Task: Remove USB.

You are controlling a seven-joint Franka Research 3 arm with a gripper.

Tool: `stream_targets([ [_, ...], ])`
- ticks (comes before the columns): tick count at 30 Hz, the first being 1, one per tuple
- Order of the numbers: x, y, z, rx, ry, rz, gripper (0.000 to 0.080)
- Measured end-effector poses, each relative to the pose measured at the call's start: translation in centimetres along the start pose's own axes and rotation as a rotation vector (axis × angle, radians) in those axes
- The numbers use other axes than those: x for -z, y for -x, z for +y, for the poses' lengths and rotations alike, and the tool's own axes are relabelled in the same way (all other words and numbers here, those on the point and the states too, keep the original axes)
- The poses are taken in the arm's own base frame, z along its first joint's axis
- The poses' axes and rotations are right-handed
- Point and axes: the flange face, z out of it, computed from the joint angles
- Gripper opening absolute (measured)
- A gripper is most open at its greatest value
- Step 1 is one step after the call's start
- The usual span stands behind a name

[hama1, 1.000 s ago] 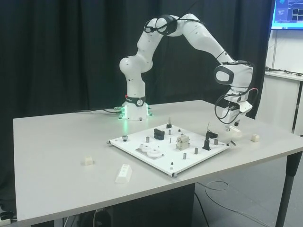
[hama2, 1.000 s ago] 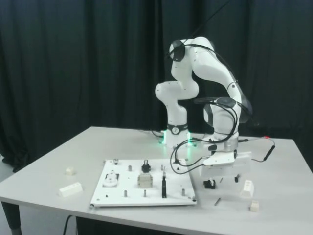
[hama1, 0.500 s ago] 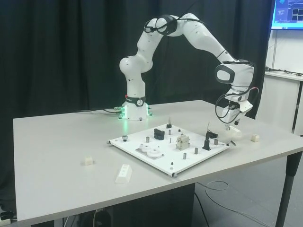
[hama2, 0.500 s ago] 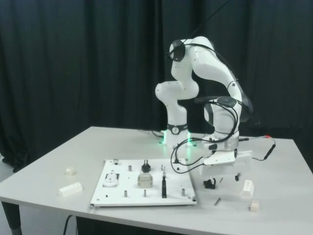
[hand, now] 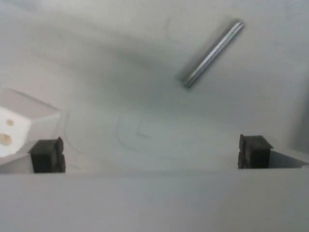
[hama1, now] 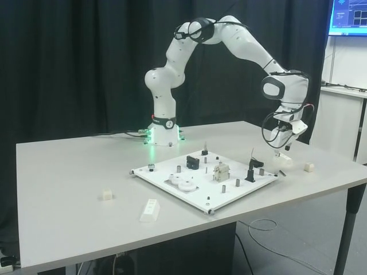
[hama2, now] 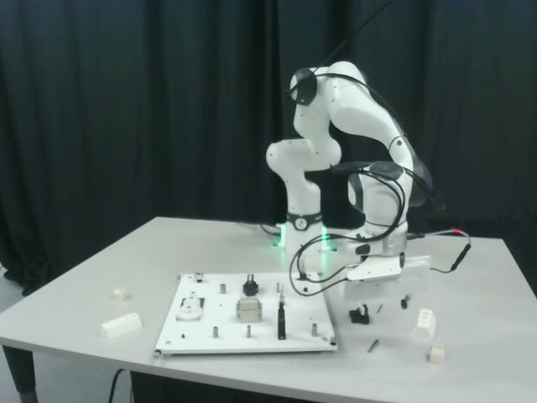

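Observation:
My gripper [hand: 150, 152] hangs open over the bare grey table, just off the white board's [hama2: 252, 340] edge, with nothing between its black pads [hand: 47, 154]. The room views show the gripper [hama2: 383, 304] [hama1: 285, 150] a little above the table. A small black piece [hama2: 361, 316], possibly the USB plug, sits at table level beside the board under the hand; I cannot tell whether it is apart from the fingers. On the board's near corner stands a black upright part [hama1: 250, 173].
A metal pin [hand: 211, 53] [hama2: 372, 344] lies on the table near the gripper. Beside it are a white block [hama2: 424, 323] [hand: 9, 130] and a smaller one [hama2: 435, 353]. The board carries several small fixtures. Two white blocks [hama1: 150, 209] lie on the far side.
The gripper has risen a little from the table beside the board. The black piece and the pin have stayed where they were.

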Motion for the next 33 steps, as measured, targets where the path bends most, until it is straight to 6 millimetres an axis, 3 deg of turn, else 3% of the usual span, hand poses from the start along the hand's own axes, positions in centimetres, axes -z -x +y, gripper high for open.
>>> stream_targets([
  [15, 3.9, -6.0, 4.2, -0.041, 0.038, 0.031, 0.08],
  [33, 10.9, -12.8, 11.7, -0.09, 0.09, 0.018, 0.08],
])
